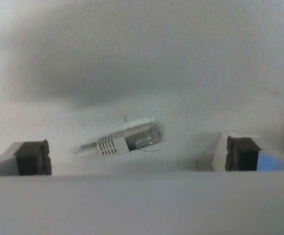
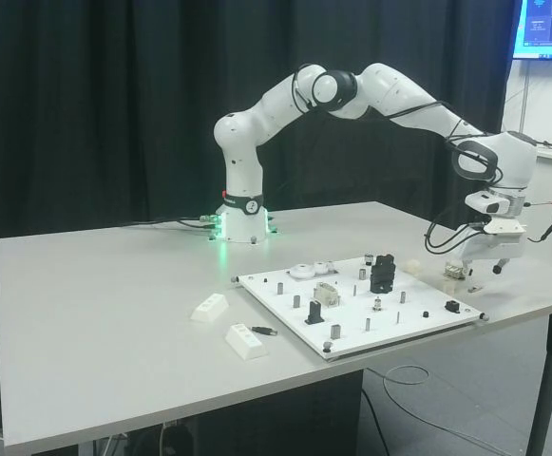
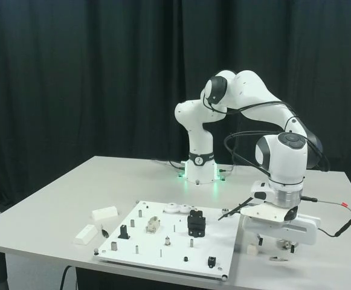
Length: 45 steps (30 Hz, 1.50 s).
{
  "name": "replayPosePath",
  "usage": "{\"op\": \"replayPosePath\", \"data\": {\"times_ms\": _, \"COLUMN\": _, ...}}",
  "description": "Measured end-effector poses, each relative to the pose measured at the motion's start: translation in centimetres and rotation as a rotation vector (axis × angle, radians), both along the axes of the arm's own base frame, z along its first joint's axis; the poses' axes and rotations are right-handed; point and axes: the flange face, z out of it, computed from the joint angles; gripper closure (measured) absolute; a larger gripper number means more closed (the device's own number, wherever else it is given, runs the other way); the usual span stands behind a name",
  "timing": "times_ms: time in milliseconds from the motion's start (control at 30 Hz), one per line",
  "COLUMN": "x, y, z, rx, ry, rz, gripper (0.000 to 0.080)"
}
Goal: Remove D-SUB.
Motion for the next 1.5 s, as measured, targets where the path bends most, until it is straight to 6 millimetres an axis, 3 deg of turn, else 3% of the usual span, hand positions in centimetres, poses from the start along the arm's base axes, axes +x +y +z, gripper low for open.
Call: {"op": "replayPosePath", "data": {"times_ms": 1500, "x": -0.02, "y": 0.09, "z": 0.03, "rx": -0.007, "ry": -0.007, "rz": -0.003, "gripper": 0.0003}}
